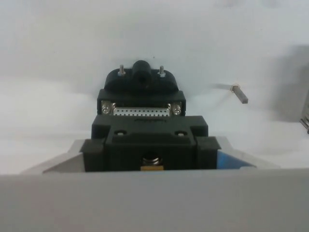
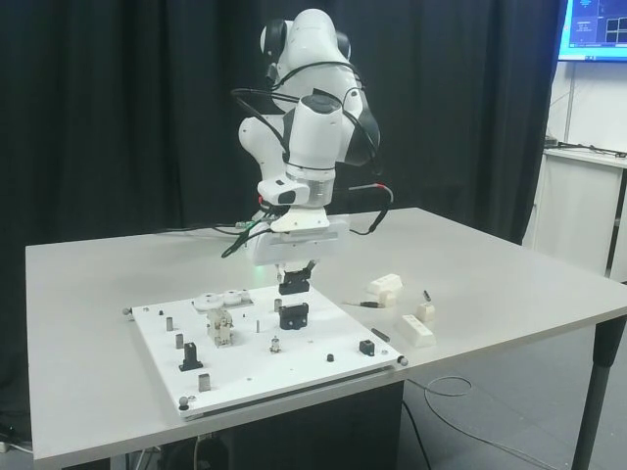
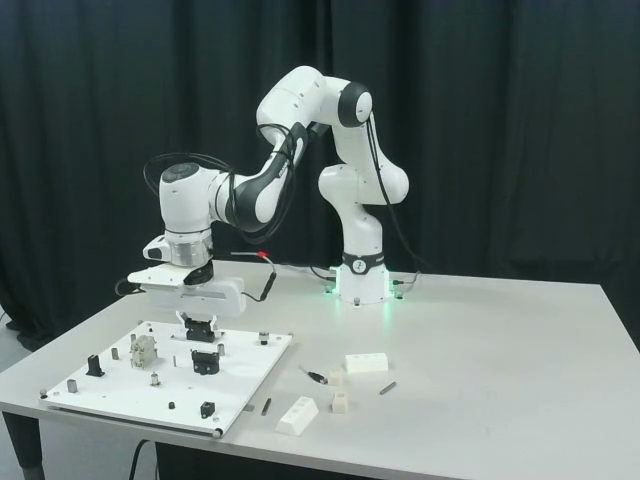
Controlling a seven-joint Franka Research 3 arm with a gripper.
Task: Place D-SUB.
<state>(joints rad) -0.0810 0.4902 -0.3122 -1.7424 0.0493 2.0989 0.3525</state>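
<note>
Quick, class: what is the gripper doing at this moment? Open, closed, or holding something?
Gripper: closed on the black D-SUB connector, held just above the black socket on the white board.

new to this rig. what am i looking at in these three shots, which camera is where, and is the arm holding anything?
It is a white robot arm bolted to a grey table, ending in a gripper with two jaws.

Two shots come from cameras standing in the room, on different sides of the table. The third comes from a camera on the wrist, looking down past the jaws.

On the table lies a white board carrying small fixtures and pins. One of them is a black socket block, directly under the gripper. Beside the board lie a few loose white blocks.

The jaws are shut on a black D-SUB connector, held just above that socket block. The wrist view shows it close up: the D-SUB connector with its row of pins sits between the camera and the white board below.
</note>
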